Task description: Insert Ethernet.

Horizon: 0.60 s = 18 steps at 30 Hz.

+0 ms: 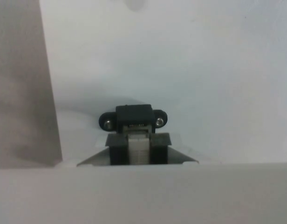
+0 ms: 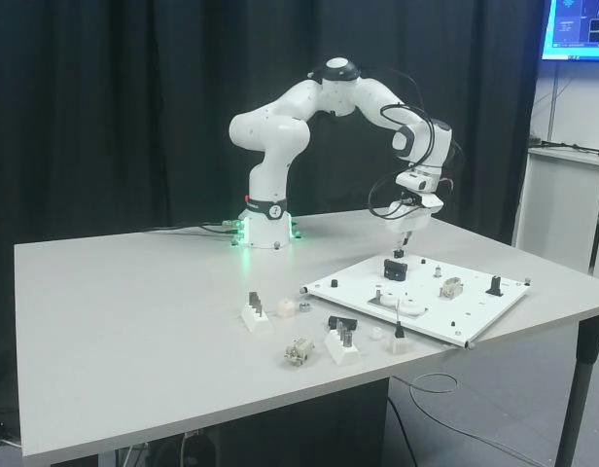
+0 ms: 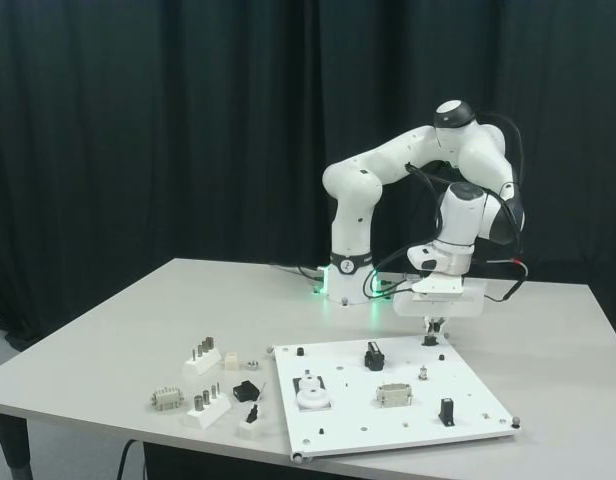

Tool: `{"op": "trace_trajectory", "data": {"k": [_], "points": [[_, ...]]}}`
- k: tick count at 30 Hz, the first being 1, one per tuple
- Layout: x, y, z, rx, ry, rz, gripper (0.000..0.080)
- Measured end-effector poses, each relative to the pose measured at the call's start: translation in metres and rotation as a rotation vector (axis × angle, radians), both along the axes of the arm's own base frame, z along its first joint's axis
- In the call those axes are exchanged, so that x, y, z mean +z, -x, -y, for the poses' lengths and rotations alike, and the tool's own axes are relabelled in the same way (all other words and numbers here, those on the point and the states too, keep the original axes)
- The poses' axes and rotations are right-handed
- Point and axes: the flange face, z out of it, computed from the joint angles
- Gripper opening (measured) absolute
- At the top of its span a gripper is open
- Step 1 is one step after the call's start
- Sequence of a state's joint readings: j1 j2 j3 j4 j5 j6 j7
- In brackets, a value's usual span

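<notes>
- Black curtains back a grey table (image 2: pixel 134 302) carrying a flat white board (image 3: pixel 358 425).
- The gripper (image 1: pixel 138 151) holds a small white Ethernet plug (image 1: pixel 138 145) pinched between closed fingers.
- The plug sits just before the black screw-mounted Ethernet socket (image 1: pixel 133 116) on the board.

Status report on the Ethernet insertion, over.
Claw shut on Ethernet plug. Plug lined up just short of black Ethernet socket on white board. Nothing seen between plug and socket.

Gripper fingers (image 1: pixel 116 149) hide most of the Ethernet plug (image 1: pixel 139 147) beside the black socket (image 1: pixel 133 117); small parts near the white board (image 2: pixel 475 316) remain too tiny to identify.
</notes>
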<state>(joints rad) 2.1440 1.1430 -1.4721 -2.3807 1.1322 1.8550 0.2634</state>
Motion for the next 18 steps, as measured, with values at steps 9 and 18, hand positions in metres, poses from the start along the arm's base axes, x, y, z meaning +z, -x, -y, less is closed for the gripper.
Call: {"op": "trace_trajectory", "data": {"k": [9,18], "points": [[-0.0001,0.0000,-0.0003,-0.002,0.000,0.001,0.0090],[0.0006,-0.0007,-0.0001,-0.024,0.003,0.006,0.0090]]}}
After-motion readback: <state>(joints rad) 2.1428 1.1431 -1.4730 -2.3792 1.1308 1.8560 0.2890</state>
